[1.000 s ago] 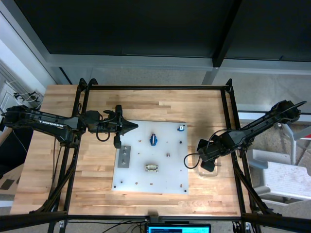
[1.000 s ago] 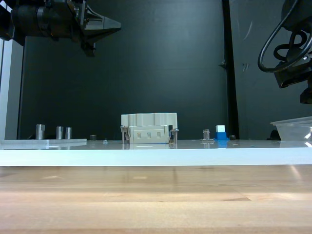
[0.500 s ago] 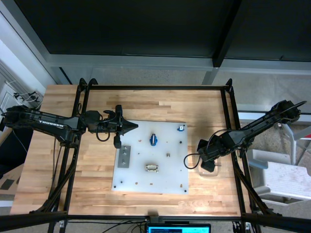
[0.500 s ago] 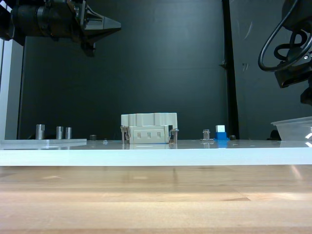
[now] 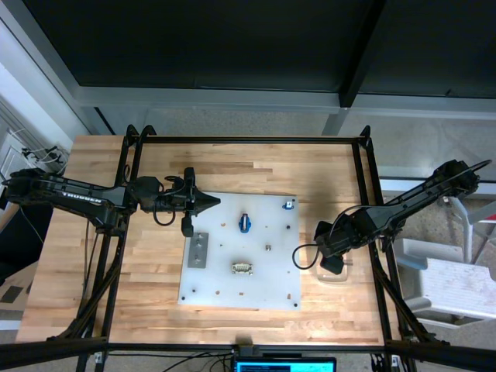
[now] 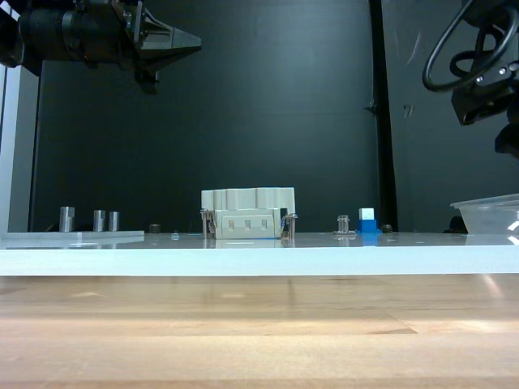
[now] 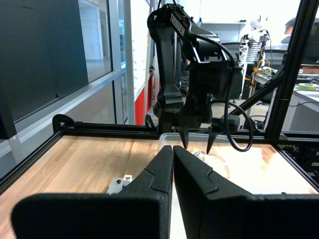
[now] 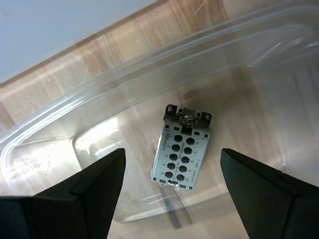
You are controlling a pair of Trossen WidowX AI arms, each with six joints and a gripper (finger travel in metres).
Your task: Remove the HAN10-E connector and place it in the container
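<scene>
Small grey-beige rectangular HAN10-E connector lies in the clear plastic container at the tabletop's right edge. Above it the right gripper hangs released; the left gripper is clenched, toward the left edge. It looks light and rigid, so pinch the long sides.

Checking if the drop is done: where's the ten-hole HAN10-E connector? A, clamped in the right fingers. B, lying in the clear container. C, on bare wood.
B: the HAN10-E connector lies on the container floor, untouched below the open right gripper; the left gripper hovers shut over the far-left corner of the white board.
</scene>
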